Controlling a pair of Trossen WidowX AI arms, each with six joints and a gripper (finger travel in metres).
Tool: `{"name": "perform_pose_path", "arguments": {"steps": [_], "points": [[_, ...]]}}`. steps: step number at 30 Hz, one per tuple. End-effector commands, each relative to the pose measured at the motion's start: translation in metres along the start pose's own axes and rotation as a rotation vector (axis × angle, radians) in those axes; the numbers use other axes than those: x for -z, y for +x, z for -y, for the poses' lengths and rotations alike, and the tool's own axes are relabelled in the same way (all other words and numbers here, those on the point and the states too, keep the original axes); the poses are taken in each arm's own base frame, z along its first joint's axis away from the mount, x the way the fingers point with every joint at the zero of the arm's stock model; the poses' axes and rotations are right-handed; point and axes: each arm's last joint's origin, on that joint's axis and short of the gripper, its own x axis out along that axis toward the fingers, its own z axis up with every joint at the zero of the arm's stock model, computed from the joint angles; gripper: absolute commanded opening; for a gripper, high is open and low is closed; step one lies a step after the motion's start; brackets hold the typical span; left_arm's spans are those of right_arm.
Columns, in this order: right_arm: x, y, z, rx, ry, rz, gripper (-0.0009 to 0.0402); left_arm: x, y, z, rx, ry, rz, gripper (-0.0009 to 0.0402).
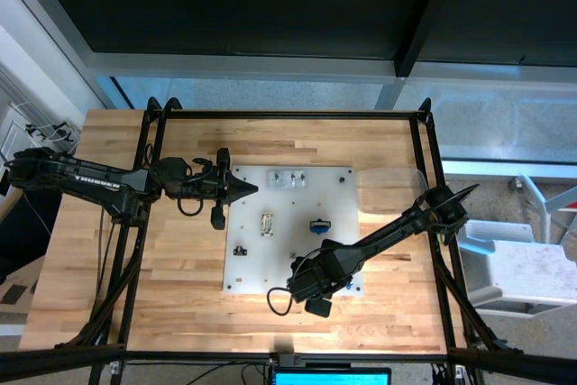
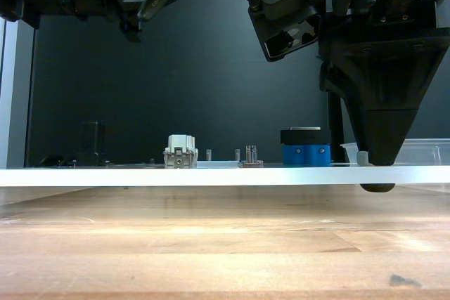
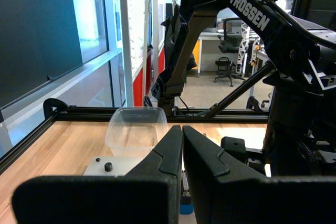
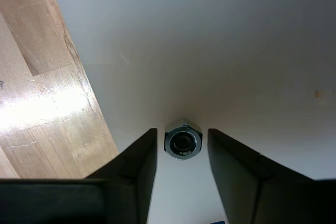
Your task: Unfasten the M12 fastener and place in the container
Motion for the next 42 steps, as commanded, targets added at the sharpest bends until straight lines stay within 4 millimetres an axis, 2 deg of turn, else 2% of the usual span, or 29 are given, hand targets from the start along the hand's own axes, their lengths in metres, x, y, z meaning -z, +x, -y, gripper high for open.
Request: {"name": "perform_pose_path", "arguments": {"steps": [1, 10, 16, 25, 33, 42], "points": [[-0.0002, 0.0005, 0.0, -0.001, -0.013, 0.0, 0.0087, -0.0001, 0.0001, 0.0, 0.0, 0.0, 0.0, 0.0], [-0.0006, 0.0004, -0.0002, -0.007, -0.033, 0.001, 0.0029, -0.0001, 0.0001, 0.0, 0.0, 0.0, 0.0, 0.0], [-0.0006, -0.0002, -0.0001, -0.007, -0.168, 0.002, -0.0002, -0.0001, 0.0001, 0.0, 0.0, 0.0, 0.0, 0.0], [-0.0011, -0.0002, -0.0001, -0.007, -0.591, 0.007, 0.0004, -0.0001, 0.0001, -0.0001, 0.0, 0.0, 0.0, 0.0], [-0.001, -0.0003, -0.0001, -0.006, -1.153, 0.01, 0.0005, -0.0001, 0.0001, 0.0, 0.0, 0.0, 0.0, 0.0], [-0.0007, -0.0018, 0.0004, 0.006, -1.58, 0.01, 0.0005, -0.0001, 0.0001, -0.0001, 0.0, 0.0, 0.0, 0.0]]}}
